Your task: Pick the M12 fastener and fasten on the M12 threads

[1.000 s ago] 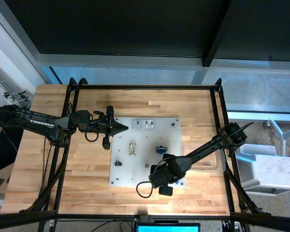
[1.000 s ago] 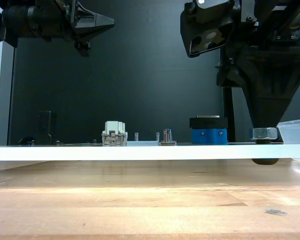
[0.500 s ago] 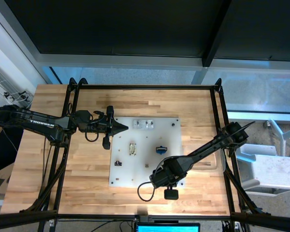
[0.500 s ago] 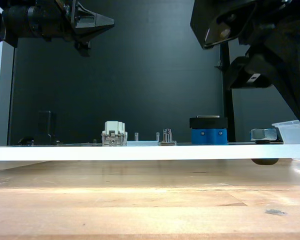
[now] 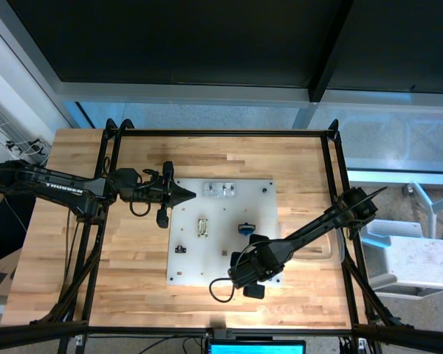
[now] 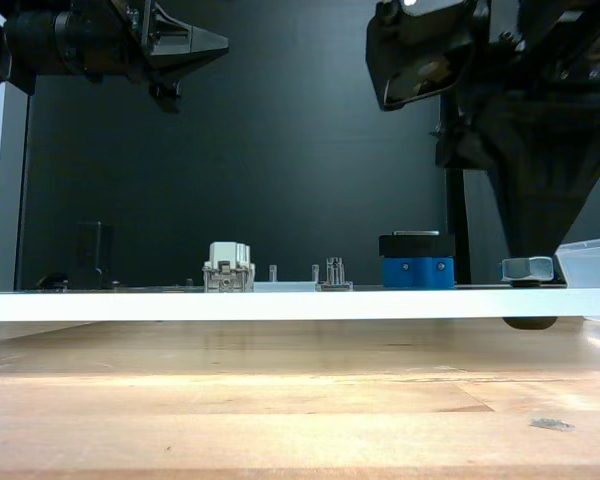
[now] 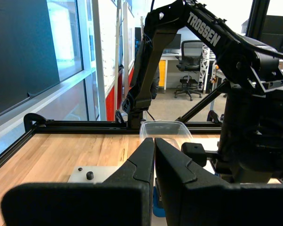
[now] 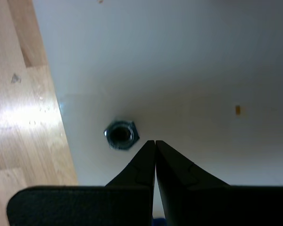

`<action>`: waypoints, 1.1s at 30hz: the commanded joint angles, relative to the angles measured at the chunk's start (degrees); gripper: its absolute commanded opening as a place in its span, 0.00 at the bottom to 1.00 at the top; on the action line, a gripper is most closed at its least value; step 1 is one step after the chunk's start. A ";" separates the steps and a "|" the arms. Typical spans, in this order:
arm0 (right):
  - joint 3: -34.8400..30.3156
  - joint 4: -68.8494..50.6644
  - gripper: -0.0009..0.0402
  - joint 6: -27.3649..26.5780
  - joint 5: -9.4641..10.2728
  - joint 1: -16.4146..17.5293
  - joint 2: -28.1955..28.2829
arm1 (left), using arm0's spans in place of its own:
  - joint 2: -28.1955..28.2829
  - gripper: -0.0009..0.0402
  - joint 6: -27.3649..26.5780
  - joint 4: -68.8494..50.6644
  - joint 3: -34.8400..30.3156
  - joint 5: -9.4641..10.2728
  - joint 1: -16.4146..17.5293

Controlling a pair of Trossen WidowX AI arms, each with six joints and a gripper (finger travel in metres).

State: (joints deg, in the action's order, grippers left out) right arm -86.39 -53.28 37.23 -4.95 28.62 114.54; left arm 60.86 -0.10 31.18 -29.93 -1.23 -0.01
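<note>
Up close in the right wrist view, the right gripper (image 8: 155,141) has its fingers pressed together with nothing between them. The tip hangs over the white board (image 8: 203,70), just beside the M12 nut (image 8: 121,134) and, as far as I can see, not touching it. The nut lies flat near the board's edge, next to the wooden counter (image 8: 19,117). Its centre is dark, so I can't tell from here what's in the hole.

Low view: the nut sits on its stud at the board's near right, with only a dark sliver under it. The right gripper's closed tip is right above it. A clear tray (image 6: 592,262) sits just to the right, cut off by the frame, and a blue fitting (image 6: 417,272) stands to the left.

High view: the right arm's wrist covers that whole spot, so nut and stud are hidden. The left gripper (image 5: 186,195) hovers over the board's far left edge.

Left wrist view: its fingers are pressed together too, holding nothing.
</note>
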 commanded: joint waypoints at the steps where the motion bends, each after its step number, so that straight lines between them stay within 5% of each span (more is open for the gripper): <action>1: 0.00 0.39 0.02 0.07 0.81 0.02 0.31 | 0.00 0.02 0.00 0.00 -0.02 -0.02 0.00; 3: 0.00 0.33 0.02 -0.28 5.33 0.02 0.17 | 0.00 0.02 0.00 -0.02 -0.02 -0.02 0.02; 6: 0.00 0.28 0.02 -3.76 16.85 0.02 -0.04 | 0.00 0.02 0.00 0.00 -0.02 -0.02 0.02; 8: 0.00 -0.02 0.02 -4.52 19.12 0.00 -0.20 | 0.00 0.02 0.00 0.00 -0.02 -0.02 0.00; 17: 0.00 -0.24 0.02 -4.44 12.90 -0.04 -1.25 | 0.00 0.02 0.00 0.00 -0.02 -0.02 0.00; 25: -0.87 -2.78 0.02 -4.04 1.46 -0.72 -2.08 | 0.00 0.02 0.00 0.00 -0.02 -0.02 0.00; 33: -0.70 -1.51 0.02 -3.39 -0.39 -0.74 -0.52 | 0.00 0.02 0.00 0.00 -0.02 -0.02 0.00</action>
State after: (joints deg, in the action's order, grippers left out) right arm -87.13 -55.42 33.26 -5.26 27.90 113.69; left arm 60.86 -0.10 31.18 -29.95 -1.23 -0.01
